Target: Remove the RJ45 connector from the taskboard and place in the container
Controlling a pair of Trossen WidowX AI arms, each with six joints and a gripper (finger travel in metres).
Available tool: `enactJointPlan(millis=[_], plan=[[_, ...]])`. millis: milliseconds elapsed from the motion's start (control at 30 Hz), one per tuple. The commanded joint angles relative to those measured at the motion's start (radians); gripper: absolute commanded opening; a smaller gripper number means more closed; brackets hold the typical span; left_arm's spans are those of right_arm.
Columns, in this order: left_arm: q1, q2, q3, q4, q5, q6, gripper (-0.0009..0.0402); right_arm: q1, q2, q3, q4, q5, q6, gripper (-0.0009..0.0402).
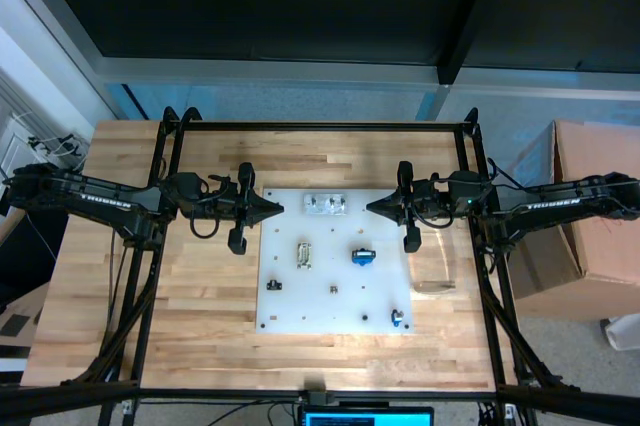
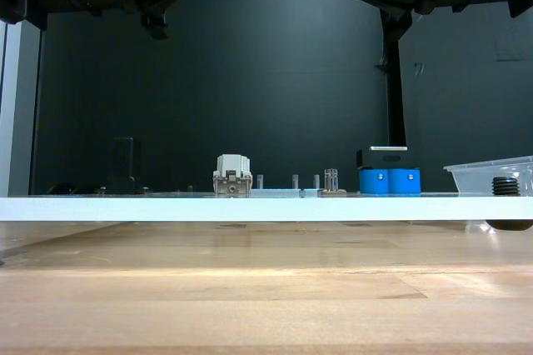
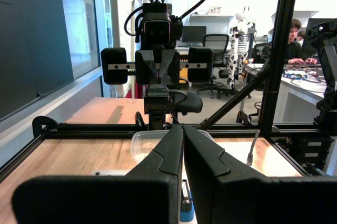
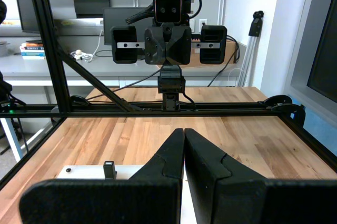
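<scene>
While both arms hang high over the taskboard (image 1: 300, 311), the left gripper (image 1: 278, 209) sits above its left edge and the right gripper (image 1: 370, 206) above its right edge, tips facing each other. Each gripper's fingers (image 3: 163, 155) are pressed together, holding nothing. The RJ45 connector (image 2: 331, 180), small and clear, stands upright in its seat on the board. The container (image 1: 447, 264) rests on the tabletop (image 1: 200, 296) just beside the board's right edge.
</scene>
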Motion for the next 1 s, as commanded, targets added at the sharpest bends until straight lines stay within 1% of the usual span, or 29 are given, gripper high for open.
enactJointPlan(millis=[33,567,667,733,767,900,1000], plan=[[0.000,0.000,0.000,0.000,0.000,0.000,0.0000,0.000,0.000,0.000,0.000,0.000,0.000,0.0000],[0.001,0.000,0.000,0.000,0.000,0.000,0.0000,0.000,0.000,0.001,0.010,0.000,-0.003,0.0000],[0.000,0.000,0.000,0.000,0.000,0.000,0.0000,0.003,-0.002,0.010,-0.031,0.005,0.034,0.0000],[0.001,0.000,0.000,0.000,0.000,0.000,0.0000,0.007,-0.002,0.044,-0.130,0.051,0.048,0.0000],[0.000,0.000,0.000,0.000,0.000,0.000,0.0000,0.012,-0.002,0.066,-0.183,0.064,0.043,0.0000],[0.001,0.000,0.000,0.000,0.000,0.000,0.0000,0.042,0.000,0.153,-0.378,0.065,0.043,0.0000],[0.000,0.000,0.000,0.000,0.000,0.000,0.0000,0.096,0.000,0.216,-0.510,0.116,0.062,0.0000]])
